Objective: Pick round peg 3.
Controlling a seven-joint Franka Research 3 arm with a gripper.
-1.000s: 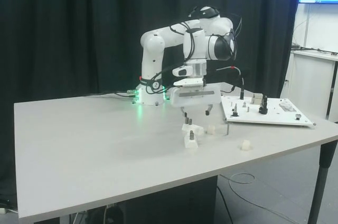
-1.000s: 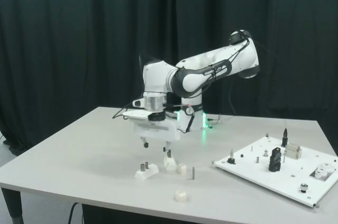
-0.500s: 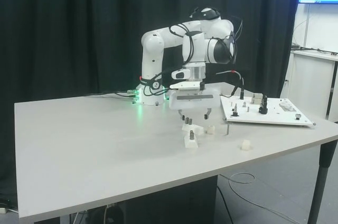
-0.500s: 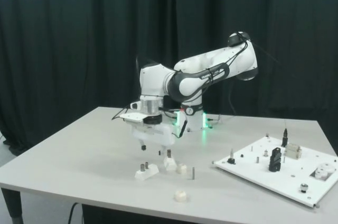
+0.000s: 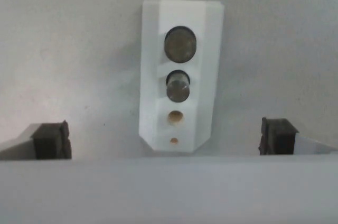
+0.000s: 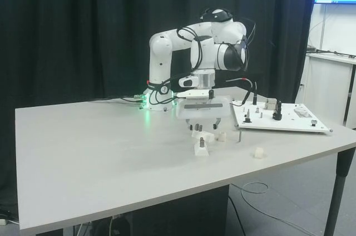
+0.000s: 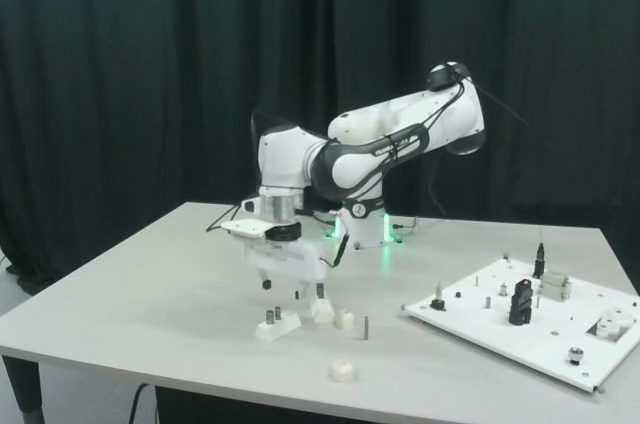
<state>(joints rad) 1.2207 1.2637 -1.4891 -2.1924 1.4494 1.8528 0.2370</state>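
We hover with our gripper (image 5: 163, 137) spread wide above the white peg holder (image 5: 179, 76), which carries two round pegs side by side: a wider one (image 5: 180, 44) and a narrower one (image 5: 178, 85), plus two empty holes. We cannot tell which is round peg 3. The risk, we judge, is closing on the wrong peg, or nudging its neighbour and tipping the unfixed holder on the grey table (image 6: 100, 141).

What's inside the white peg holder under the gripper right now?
The white peg holder holds two round pegs in its larger holes; two smaller holes look empty. Hole depths aren't visible.
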